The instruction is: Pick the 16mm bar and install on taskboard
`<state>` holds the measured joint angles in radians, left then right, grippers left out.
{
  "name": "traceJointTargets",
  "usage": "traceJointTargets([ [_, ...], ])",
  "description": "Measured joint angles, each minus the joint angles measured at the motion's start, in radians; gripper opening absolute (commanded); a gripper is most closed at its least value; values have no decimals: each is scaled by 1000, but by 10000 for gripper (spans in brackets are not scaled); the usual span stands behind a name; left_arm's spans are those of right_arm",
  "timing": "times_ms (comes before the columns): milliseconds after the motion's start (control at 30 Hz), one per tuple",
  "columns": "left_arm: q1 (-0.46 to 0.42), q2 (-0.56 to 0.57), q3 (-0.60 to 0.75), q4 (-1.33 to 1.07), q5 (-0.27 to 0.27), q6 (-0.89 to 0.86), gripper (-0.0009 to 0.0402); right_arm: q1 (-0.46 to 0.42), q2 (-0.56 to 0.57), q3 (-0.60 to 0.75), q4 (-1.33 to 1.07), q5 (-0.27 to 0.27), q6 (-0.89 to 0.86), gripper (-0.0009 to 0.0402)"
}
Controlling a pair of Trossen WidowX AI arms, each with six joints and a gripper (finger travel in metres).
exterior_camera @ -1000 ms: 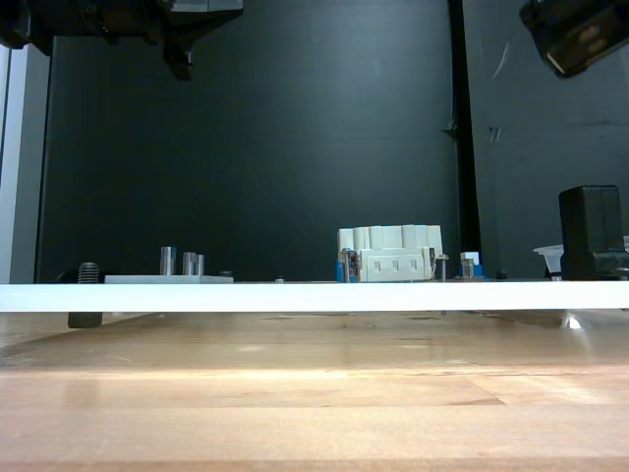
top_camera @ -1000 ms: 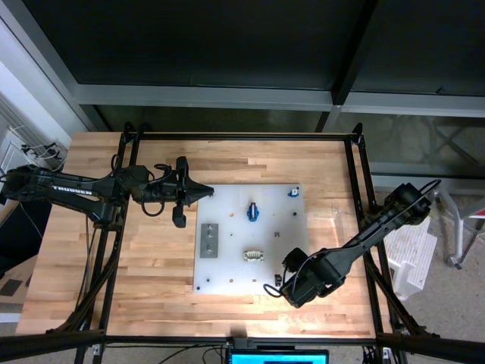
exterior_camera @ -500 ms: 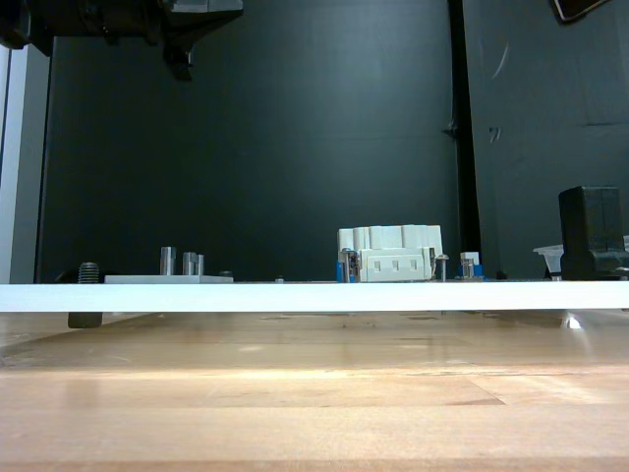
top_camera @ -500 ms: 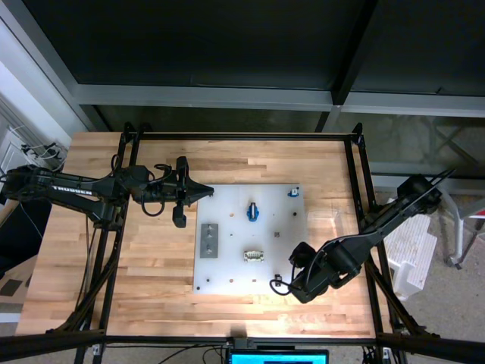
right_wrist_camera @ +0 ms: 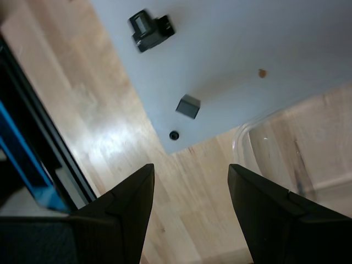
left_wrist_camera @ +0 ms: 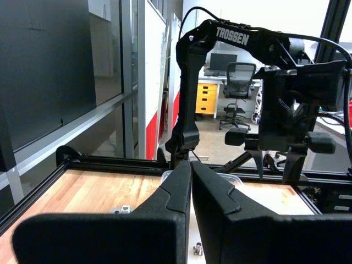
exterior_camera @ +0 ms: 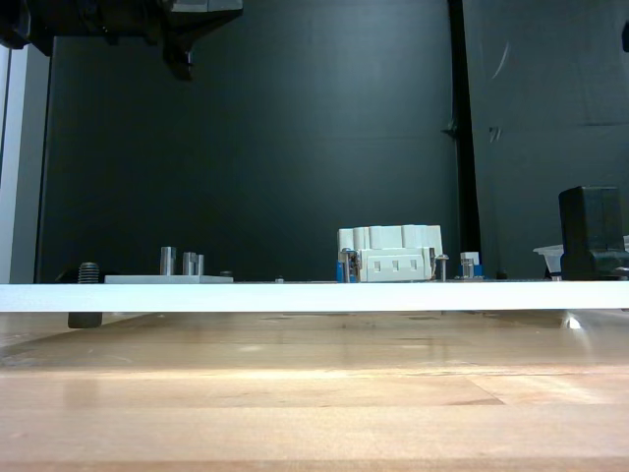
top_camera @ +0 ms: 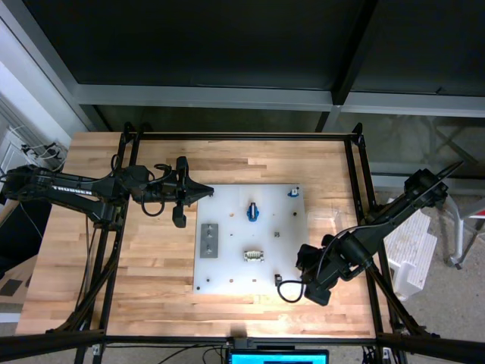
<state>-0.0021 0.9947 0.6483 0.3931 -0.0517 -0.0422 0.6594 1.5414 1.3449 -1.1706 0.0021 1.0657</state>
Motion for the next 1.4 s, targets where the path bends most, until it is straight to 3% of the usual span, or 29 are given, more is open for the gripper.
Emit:
traceJointTargets([
  [233, 0, 0, 0, 0, 0, 0, 0, 1, -23, 0, -10, -4, -80, 185],
  [1400, 0, 0, 0, 0, 0, 0, 0, 2, -24, -1, -26, 5, -80, 185],
])
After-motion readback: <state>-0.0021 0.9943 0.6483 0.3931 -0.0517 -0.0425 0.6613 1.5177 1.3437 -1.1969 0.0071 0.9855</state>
